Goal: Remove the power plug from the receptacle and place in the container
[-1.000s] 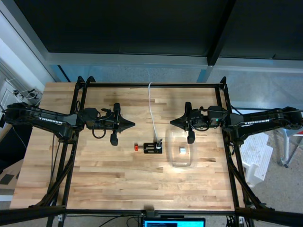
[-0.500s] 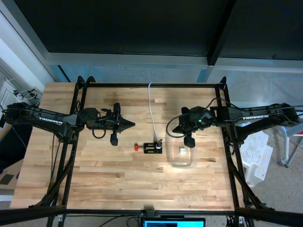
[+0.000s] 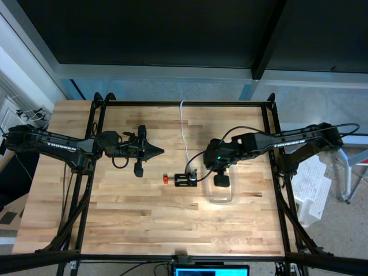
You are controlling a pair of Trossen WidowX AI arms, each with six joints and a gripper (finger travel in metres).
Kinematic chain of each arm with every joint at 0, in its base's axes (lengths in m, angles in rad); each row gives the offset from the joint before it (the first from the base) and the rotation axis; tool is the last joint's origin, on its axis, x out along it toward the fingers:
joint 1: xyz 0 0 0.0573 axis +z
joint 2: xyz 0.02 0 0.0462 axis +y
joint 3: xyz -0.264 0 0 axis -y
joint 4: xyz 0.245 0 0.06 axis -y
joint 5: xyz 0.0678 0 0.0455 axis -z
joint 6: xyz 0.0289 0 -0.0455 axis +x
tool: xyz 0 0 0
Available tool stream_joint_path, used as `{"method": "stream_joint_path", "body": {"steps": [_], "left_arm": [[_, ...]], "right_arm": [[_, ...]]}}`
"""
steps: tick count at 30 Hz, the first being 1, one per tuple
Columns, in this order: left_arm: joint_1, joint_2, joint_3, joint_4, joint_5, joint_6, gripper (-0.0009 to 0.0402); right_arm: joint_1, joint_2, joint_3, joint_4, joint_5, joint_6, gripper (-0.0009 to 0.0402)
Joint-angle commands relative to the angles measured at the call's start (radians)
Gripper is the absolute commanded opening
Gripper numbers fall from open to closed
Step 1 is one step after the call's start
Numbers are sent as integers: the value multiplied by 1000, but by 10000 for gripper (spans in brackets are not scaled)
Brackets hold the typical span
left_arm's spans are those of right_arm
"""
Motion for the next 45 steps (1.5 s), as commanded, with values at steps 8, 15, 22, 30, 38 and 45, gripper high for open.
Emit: {"method": "stream_joint_path", "body": {"steps": [8, 15, 22, 30, 38, 45], "left_arm": [[0, 0, 0, 0, 0, 0, 0], [0, 0, 0, 1, 0, 0, 0], [0, 0, 0, 1, 0, 0, 0], [0, 0, 0, 0, 0, 0, 0], [0, 0, 0, 0, 0, 0, 0], [0, 0, 0, 0, 0, 0, 0]], "right_arm": [[23, 151, 161, -81, 23, 49, 135], [26, 216, 219, -117, 42, 60, 231], [37, 247, 223, -115, 43, 68, 249], [55, 284, 229, -98, 79, 76, 249], [58, 342, 273, -89, 79, 75, 249], [57, 380, 290, -86, 86, 74, 244]]}}
